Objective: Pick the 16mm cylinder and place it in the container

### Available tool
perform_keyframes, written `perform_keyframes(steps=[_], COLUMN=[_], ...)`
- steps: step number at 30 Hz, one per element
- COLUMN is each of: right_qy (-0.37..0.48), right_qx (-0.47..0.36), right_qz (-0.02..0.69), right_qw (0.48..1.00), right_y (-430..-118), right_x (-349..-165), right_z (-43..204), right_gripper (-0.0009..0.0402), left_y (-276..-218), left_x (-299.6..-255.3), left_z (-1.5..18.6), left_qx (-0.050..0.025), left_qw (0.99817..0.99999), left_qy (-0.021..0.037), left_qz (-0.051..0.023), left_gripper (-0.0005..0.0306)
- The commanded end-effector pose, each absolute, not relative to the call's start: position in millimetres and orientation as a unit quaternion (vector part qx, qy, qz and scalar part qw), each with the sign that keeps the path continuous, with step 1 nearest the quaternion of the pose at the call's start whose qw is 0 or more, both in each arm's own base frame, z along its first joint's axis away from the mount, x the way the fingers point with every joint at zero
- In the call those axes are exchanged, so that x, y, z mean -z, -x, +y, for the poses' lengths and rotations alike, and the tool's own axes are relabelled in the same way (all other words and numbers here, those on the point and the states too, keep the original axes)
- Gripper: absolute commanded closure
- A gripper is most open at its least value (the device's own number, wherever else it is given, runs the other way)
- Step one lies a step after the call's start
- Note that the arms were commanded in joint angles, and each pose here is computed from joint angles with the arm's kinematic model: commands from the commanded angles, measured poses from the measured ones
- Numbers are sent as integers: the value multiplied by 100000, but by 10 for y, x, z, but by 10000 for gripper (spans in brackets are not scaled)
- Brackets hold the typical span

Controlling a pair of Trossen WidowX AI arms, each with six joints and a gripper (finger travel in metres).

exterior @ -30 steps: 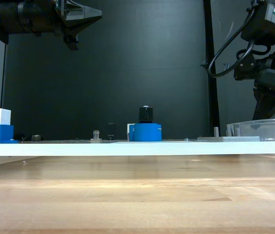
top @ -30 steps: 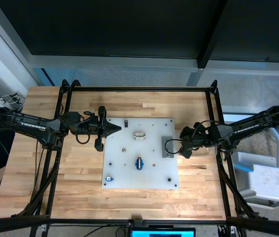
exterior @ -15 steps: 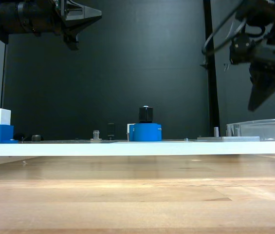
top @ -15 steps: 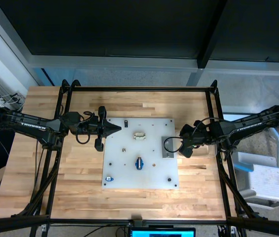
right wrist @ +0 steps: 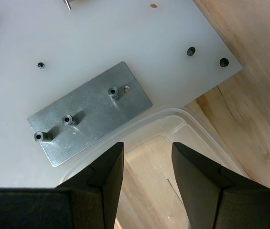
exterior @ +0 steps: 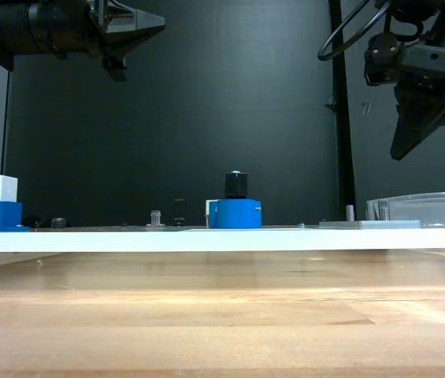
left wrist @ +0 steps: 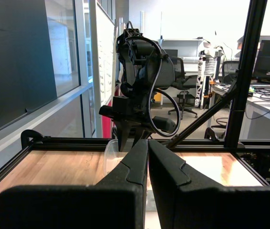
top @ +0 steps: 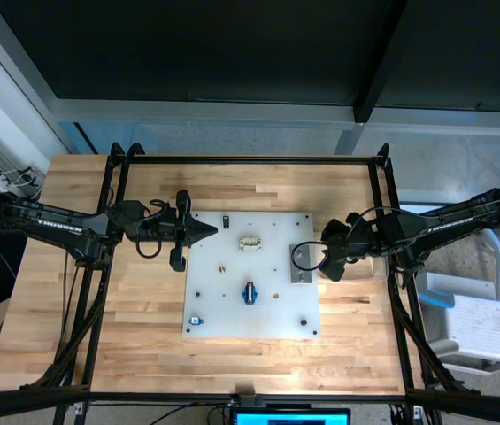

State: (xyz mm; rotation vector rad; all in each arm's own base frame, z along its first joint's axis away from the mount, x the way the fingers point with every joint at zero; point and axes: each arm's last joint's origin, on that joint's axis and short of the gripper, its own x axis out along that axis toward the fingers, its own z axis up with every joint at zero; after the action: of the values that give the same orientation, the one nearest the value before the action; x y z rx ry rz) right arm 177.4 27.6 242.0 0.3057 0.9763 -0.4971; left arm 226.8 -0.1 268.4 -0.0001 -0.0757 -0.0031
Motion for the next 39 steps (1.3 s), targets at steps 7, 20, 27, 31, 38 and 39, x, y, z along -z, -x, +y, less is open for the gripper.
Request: perform_keyframes(steps=[7,20,27,31,38,39], right_qy=[-14693,-14795,-14755,-14778,-14817,-14840], right_qx=[23615,23589,23558,23544,23521,23508], right_qz=[46077,45778,45777,45732,45658,45614], right_qw=[84281,84434,84450,84474,84514,84537], right_y=[-1776,-1781,-1782,-1783,-1784,-1785], right_x=[-2421,-2423,-2425,-2425,-2425,-2426], right_z=[277,278,278,278,278,279], right_gripper=[256,255,256,256,256,255], left_y=[-2268,-2269,-2268,-2268,-2268,-2268], left_x=[-2686,-2685,-2686,-2686,-2686,-2686], left_z=[-1,-1,-1,0,-1,-1], left_qx=[172,153,152,134,152,172], left_qw=[99927,99927,99927,99928,99927,99927], left_qy=[4,4,-16,4,-16,4], left_qz=[-3823,-3804,-3823,-3804,-3804,-3804], left_gripper=[300,300,300,300,300,300])
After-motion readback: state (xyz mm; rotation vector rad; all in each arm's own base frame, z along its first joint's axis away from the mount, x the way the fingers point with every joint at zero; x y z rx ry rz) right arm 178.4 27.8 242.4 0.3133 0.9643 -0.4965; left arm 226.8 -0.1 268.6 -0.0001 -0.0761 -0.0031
